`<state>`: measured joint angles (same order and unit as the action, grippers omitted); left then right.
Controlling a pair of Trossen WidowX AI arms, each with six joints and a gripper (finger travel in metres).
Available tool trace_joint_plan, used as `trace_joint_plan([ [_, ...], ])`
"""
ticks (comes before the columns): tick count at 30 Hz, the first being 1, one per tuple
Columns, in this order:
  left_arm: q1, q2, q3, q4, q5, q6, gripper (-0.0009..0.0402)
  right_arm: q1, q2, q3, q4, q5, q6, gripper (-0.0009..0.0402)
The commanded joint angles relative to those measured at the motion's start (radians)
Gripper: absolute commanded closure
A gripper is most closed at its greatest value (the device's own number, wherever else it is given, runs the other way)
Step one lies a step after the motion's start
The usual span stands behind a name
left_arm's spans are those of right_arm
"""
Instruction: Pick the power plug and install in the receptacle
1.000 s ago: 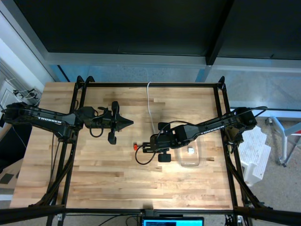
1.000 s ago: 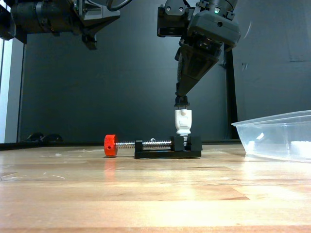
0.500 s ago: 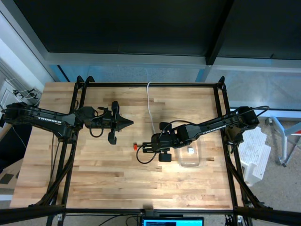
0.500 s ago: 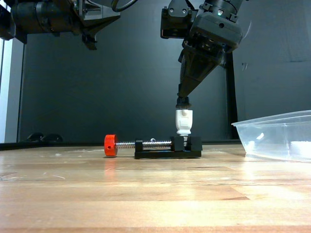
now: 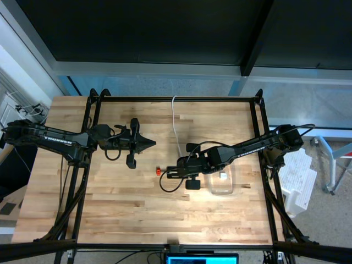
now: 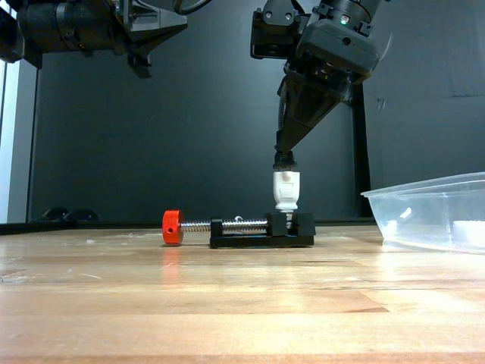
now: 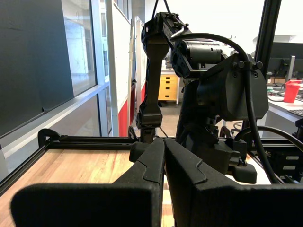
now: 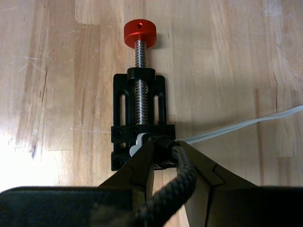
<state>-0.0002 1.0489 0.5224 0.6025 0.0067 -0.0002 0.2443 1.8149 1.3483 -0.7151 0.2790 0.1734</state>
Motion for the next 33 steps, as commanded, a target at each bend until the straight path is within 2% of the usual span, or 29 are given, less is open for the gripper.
trace_joint_plan([
  [1, 0.000, 0.000, 0.000, 0.000, 0.000, 0.000, 0.0393, 0.008, -0.008, -0.018, 0.021, 0.018, 0.001, 0.0393],
  [15, 0.000, 0.000, 0.000, 0.000, 0.000, 0.000, 0.0393, 0.018, -0.058, -0.157, 0.182, 0.019, -0.006, 0.0393],
  [18, 0.000, 0.000, 0.000, 0.000, 0.000, 0.000, 0.0393, 0.020, -0.069, -0.170, 0.192, 0.045, -0.006, 0.0393],
  [29, 0.000, 0.000, 0.000, 0.000, 0.000, 0.000, 0.0393, 0.026, -0.105, -0.249, 0.294, 0.045, 0.001, 0.0393],
  [33, 0.000, 0.000, 0.000, 0.000, 0.000, 0.000, 0.0393, 0.027, -0.105, -0.291, 0.382, 0.062, -0.003, 0.0393],
])
